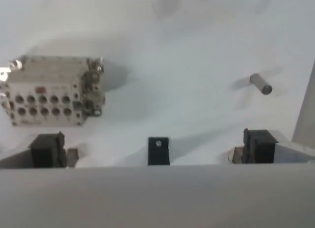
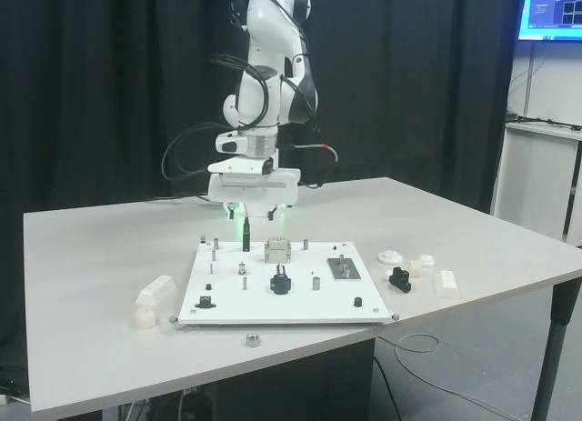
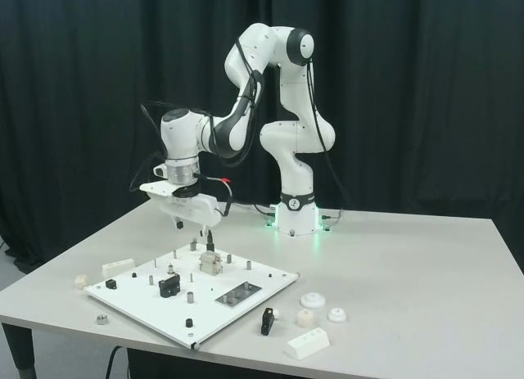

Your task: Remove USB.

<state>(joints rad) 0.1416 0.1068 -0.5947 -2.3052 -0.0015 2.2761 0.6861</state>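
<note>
The gripper [image 1: 157, 151], its fingers spread wide, is hovering above the black USB stick [image 2: 245, 235] beside the multi-pin connector [image 2: 277, 250], needing descent before pinching.

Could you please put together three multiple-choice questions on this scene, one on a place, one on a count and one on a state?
1. Where does the white board with the fixtures lie?
A. On the grey table, near its front edge
B. On the floor beside the table
C. Against the black curtain

2. How many rows of round holes show on the face of the multi-pin connector block in the wrist view?
A. One
B. Two
C. Five

3. How do the fingers of the gripper stand?
A. Pressed together
B. Wide apart, with a small black piece between them
C. Clamped on the connector block

Answers:
1. A: both room views show the board flat on the table.
2. B: two rows, one above the other.
3. B: the two black fingertips sit far apart in the wrist view.
</note>
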